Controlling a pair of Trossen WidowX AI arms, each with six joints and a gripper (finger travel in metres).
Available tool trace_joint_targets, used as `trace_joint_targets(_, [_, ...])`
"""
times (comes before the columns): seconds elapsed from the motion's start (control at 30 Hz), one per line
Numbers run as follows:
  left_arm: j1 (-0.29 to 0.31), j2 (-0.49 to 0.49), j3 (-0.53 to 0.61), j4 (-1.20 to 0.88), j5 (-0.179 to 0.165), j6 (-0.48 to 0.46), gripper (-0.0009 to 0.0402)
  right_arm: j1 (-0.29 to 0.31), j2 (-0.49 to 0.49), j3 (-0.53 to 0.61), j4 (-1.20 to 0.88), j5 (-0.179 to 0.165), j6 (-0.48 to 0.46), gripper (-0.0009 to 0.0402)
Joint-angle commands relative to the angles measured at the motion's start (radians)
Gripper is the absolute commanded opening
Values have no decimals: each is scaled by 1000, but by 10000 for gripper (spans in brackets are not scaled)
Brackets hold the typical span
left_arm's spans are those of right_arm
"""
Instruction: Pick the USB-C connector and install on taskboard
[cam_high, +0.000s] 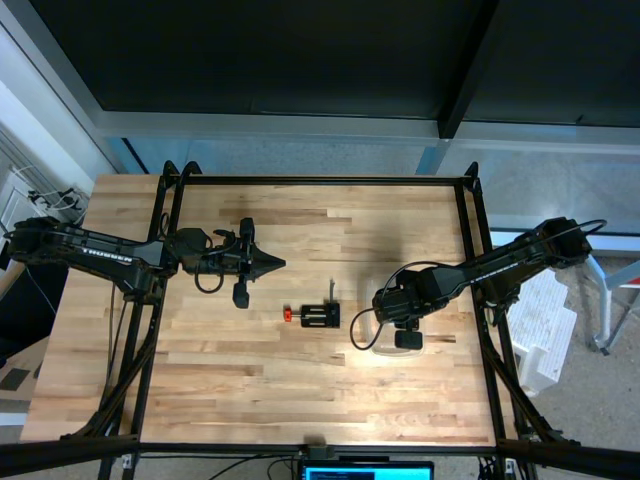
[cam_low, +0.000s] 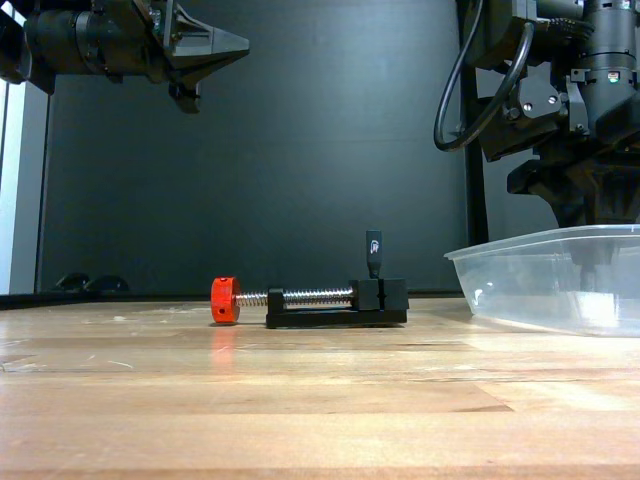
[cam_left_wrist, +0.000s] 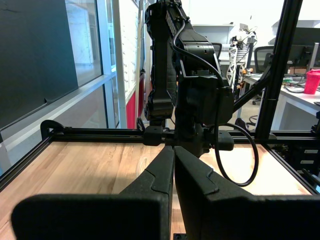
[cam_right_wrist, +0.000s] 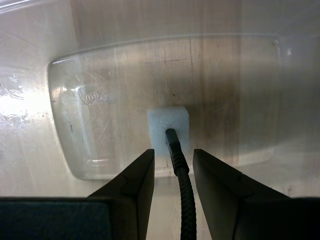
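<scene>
Right tool (cam_right_wrist: 172, 151) is spread narrowly astride the USB-C connector (cam_right_wrist: 171, 137) on foam (cam_right_wrist: 160, 120) in the tray (cam_low: 520, 290), 3 o'clock of the taskboard (cam_high: 318, 316); foam may be lifted too. Left tool (cam_left_wrist: 173, 150), closed, is parked at 10 o'clock

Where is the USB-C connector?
The thin dark USB-C connector sits on white foam in the clear plastic tray, between the right gripper's open jaws; the left gripper hangs at left.

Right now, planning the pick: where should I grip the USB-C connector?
Grip the USB-C connector by its plug body, from above: it lies tip on the foam block in the clear tray, lengthwise within the open right gripper. The left gripper hangs shut, far left.
</scene>
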Motion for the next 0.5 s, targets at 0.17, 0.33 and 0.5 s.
trace_joint_targets(0.17, [0, 0, 0, 0, 0, 0, 0, 0, -5, -6, 6, 0, -2, 72])
trace_joint_targets(0.33, [0, 0, 0, 0, 0, 0, 0, 0, -6, -7, 5, 0, -4, 47])
trace_joint_targets(0.5, [0, 0, 0, 0, 0, 0, 0, 0, -7, -7, 6, 0, -5, 13])
